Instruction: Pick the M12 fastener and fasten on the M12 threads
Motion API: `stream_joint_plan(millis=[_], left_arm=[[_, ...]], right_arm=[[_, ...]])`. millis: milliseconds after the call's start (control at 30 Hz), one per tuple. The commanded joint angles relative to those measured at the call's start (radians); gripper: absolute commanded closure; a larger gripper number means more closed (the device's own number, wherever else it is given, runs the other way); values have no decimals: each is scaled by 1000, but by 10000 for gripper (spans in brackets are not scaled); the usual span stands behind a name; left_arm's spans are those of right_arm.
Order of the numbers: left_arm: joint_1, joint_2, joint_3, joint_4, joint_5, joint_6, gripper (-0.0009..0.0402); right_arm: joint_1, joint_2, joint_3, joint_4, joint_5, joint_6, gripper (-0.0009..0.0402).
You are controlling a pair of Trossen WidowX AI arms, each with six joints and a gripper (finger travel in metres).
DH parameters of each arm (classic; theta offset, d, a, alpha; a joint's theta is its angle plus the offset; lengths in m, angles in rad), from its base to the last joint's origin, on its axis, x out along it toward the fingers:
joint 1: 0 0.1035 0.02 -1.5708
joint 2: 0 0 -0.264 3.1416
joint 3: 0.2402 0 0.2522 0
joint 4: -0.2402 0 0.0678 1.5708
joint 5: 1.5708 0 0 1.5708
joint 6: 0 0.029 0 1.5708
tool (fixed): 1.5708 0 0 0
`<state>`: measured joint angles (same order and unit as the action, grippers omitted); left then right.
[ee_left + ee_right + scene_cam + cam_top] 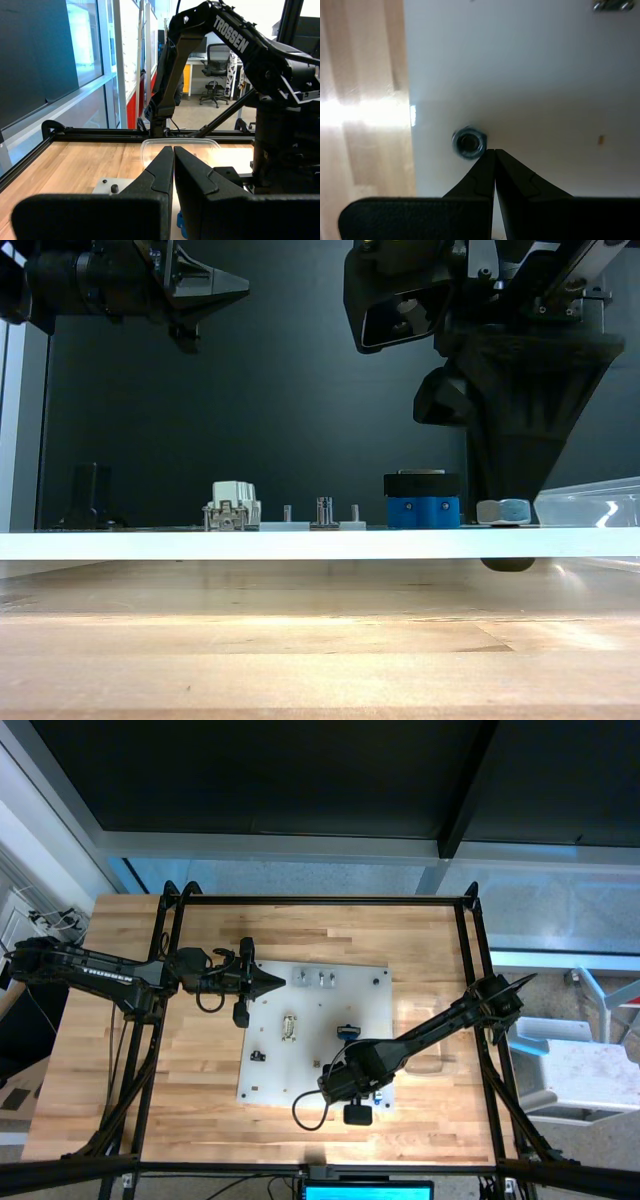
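Overhead, the left gripper (279, 982) hangs above the far left edge of the white board (300, 1055), pointing inward. The right gripper (348, 1085) is low over the board's near right edge, with its arm covering what lies beneath it.

At table height, the right gripper's dark, tapered fingers come down to the board just right of the blue connector (422, 510). The small silver M12 nut (503, 511) sits at board level beside their tips, in front of the clear tray (590, 506) (which only seems to hold it from this angle). The left gripper is high up, well clear of the board.

Along the left wrist, that gripper's two fingers meet edge to edge, with nothing between them.

Along the right wrist, the jaws are likewise pressed together and have hold of nothing. The nut lies just beside the fingertips (487, 157), outside them, with its dark bore facing the camera. It may be seated on its stud, but I cannot tell, as no ribs show.
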<state>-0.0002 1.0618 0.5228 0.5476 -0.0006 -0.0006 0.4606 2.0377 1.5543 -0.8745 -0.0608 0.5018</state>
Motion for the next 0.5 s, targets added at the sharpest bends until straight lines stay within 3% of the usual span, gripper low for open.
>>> stream_joint_plan(millis=[33, 100, 233, 500], left_arm=[[0, 0, 0, 0, 0, 0, 393], [0, 0, 0, 0, 0, 0, 393], [0, 0, 0, 0, 0, 0, 393], [0, 0, 0, 0, 0, 0, 393]], right_arm=[[2, -4, 0, 7, -177, -55, 393], [5, -8, 0, 4, -217, -70, 393], [4, -16, 0, 3, -212, -68, 393], [5, -29, 0, -9, -93, -34, 393]])
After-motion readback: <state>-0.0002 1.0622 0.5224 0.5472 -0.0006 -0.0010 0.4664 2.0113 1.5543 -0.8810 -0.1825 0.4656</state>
